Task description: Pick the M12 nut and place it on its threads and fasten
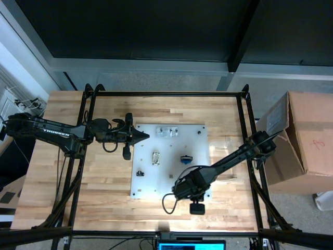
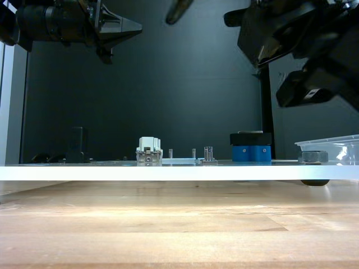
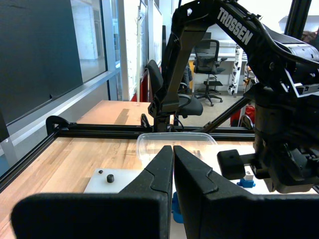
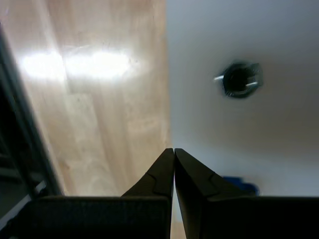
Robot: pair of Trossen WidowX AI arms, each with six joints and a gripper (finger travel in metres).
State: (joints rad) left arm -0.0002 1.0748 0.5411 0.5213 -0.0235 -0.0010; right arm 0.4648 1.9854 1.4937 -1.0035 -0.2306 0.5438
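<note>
High view, left hand: my left hand (image 1: pixel 141 136) hung level over the far left edge of the white board (image 1: pixel 156 182), pointing right across it.
High view, right hand: my right hand (image 1: pixel 192 191) hung over the board's near right corner, pointing down. My own wrist hid what stood beneath it.
High view, table: the board lay in the middle of the wooden table (image 1: pixel 104 198).
Low view, nut: the silver nut (image 2: pixel 313 157) sat right down at the board's surface, to the right of the blue block (image 2: pixel 251 153) and in front of the clear tray (image 2: pixel 336 147).
Low view, hands: both hung well above the board, the left one at the left and the right one over the nut's end, well apart from it.
Left wrist view, left hand: its fingers (image 3: pixel 157 172) met tip to tip with nothing between them. The tray and my right arm (image 3: pixel 239 35) lay beyond.
Right wrist view, right hand: its fingers (image 4: pixel 159 179) were pressed together to a point, holding nothing, above the line where board met table.
Right wrist view, nut: silver glints ringed a dark core, the stud (image 4: pixel 240 79), on the white board, apart from my fingertips. The nut looked to be on its stud, but I could not tell how far down.
</note>
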